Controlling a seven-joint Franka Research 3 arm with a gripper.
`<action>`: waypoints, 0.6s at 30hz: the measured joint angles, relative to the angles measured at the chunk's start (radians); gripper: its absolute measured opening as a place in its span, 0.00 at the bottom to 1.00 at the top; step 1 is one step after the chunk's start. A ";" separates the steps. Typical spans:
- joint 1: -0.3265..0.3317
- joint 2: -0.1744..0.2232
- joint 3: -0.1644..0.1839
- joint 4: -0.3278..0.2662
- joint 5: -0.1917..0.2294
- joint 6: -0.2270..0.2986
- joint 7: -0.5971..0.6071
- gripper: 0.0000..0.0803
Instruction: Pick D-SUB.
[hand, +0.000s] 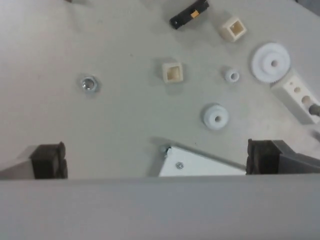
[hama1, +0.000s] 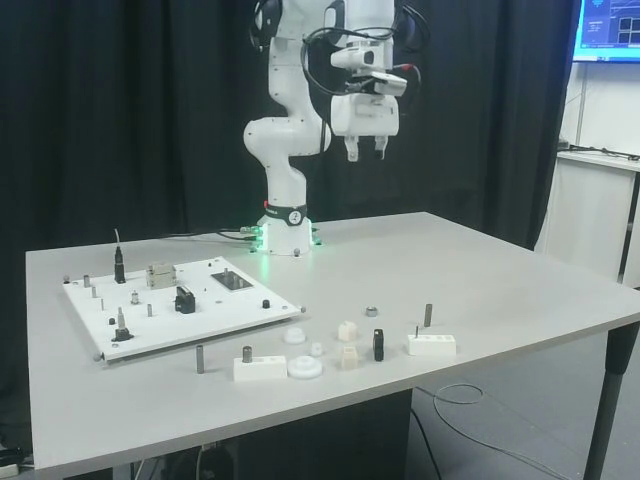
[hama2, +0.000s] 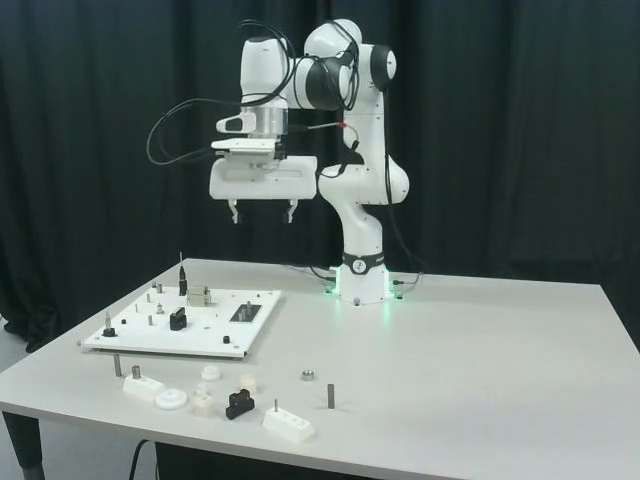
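Along the front edge of the grey tabletop (hama1: 500, 280) lies a scatter of loose parts. The D-SUB (hama1: 378, 345), a small black piece, stands among them between a hollow square block (hama1: 348, 356) and a white block with a thin pin (hama1: 431, 345). A white gear (hama1: 304, 369) and a white block with holes (hama1: 258, 368) lie towards the board side. A metal nut (hama1: 370, 311) and an upright grey peg (hama1: 427, 315) sit a little further in.

Only the wrist view looks down on these parts. It shows the D-SUB (hand: 189, 14) lying well apart from the fingertips, the nut's open bore (hand: 88, 83), and a screw in the corner of the white board (hand: 200, 165).

Behind the loose parts, the white board (hama2: 205, 335) carries pegs and small black fittings. Beyond it, the arm's base (hama2: 362, 285) glows green at its foot.

Only the room views show the claw (hama2: 262, 215) hanging high above the board. Its fingers are spread wide and it holds nothing.

Farthest back hangs a black curtain (hama2: 520, 120). The first room view alone catches a screen (hama1: 608, 30) at its edge, with writing too small to read.
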 joint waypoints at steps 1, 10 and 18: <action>0.000 0.012 0.000 0.011 0.000 -0.004 -0.012 1.00; -0.006 0.113 -0.004 0.096 0.000 -0.034 -0.083 1.00; -0.012 0.184 -0.018 0.152 0.000 -0.040 -0.173 1.00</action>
